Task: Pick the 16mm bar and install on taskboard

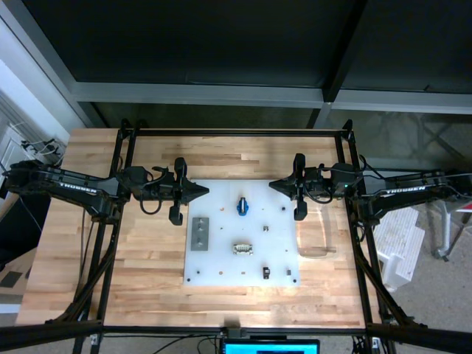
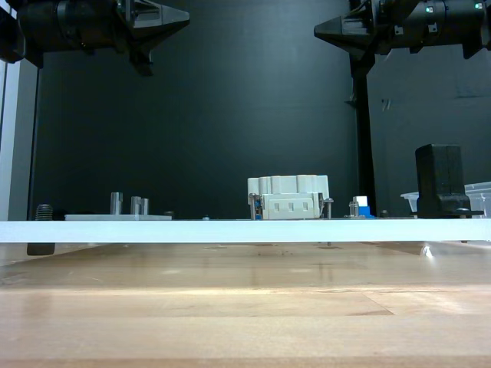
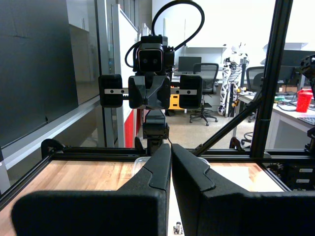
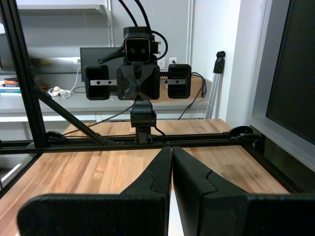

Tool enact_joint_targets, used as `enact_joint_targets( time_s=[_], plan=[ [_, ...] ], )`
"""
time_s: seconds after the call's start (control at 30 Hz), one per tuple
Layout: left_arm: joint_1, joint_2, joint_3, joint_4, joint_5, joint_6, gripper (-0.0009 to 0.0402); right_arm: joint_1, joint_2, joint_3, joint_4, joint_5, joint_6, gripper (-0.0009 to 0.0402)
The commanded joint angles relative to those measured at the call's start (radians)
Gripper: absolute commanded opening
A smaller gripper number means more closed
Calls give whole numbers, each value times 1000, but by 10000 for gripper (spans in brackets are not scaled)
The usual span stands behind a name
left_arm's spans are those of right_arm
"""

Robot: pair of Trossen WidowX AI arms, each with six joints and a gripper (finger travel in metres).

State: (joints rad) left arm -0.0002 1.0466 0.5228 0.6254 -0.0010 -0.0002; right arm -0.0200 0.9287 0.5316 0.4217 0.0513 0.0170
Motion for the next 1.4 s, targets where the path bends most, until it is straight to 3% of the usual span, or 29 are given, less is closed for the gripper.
enact_joint_targets(
  time_s=[0.03,1.4],
  plan=[
    [0,0,0,0,0,0,0,0,0,0,0,0,0,0],
    [0,0,0,0,0,0,0,0,0,0,-17,0,0,0]
  ],
)
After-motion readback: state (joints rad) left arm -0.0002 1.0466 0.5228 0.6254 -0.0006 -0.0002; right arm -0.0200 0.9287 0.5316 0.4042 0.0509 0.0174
